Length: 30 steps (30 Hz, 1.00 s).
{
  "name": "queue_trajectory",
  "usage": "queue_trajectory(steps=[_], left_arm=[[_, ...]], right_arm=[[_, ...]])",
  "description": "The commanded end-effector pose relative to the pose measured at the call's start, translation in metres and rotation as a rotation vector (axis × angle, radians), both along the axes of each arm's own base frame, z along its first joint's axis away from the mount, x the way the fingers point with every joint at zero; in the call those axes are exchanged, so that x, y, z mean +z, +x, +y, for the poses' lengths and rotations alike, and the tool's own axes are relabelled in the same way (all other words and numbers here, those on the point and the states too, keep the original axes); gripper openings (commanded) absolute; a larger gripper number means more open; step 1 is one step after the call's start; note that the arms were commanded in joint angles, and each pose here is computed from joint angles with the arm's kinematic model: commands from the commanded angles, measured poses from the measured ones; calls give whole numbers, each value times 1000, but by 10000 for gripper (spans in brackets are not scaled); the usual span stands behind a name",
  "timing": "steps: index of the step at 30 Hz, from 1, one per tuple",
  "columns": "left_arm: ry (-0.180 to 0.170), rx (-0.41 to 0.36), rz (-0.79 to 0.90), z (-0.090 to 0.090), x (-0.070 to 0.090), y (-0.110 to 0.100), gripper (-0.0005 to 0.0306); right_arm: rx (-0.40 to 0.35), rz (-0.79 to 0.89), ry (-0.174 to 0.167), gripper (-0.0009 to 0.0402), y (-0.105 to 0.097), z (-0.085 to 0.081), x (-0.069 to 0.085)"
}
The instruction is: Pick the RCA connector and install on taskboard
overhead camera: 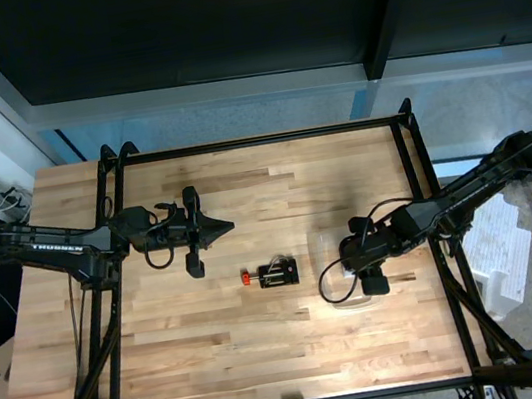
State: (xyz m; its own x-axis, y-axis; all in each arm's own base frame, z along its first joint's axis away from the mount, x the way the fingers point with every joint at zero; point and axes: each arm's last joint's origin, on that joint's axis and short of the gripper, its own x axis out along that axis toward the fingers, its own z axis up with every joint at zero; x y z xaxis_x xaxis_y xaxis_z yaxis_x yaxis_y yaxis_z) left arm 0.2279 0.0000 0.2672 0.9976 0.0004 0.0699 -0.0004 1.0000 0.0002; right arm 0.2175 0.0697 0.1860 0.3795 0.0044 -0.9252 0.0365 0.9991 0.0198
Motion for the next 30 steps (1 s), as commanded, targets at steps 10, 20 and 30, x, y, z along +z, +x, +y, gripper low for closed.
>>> queue_trajectory(steps=[10, 20, 30], left_arm=[[0, 0, 0, 0, 0, 0, 0], [0, 0, 0, 0, 0, 0, 0], [0, 0, 0, 0, 0, 0, 0]], right_arm=[[0, -9, -17, 189, 3, 2, -13], [12, -4, -15, 186, 7, 4, -20], [13, 1, -17, 159, 6, 4, -20]])
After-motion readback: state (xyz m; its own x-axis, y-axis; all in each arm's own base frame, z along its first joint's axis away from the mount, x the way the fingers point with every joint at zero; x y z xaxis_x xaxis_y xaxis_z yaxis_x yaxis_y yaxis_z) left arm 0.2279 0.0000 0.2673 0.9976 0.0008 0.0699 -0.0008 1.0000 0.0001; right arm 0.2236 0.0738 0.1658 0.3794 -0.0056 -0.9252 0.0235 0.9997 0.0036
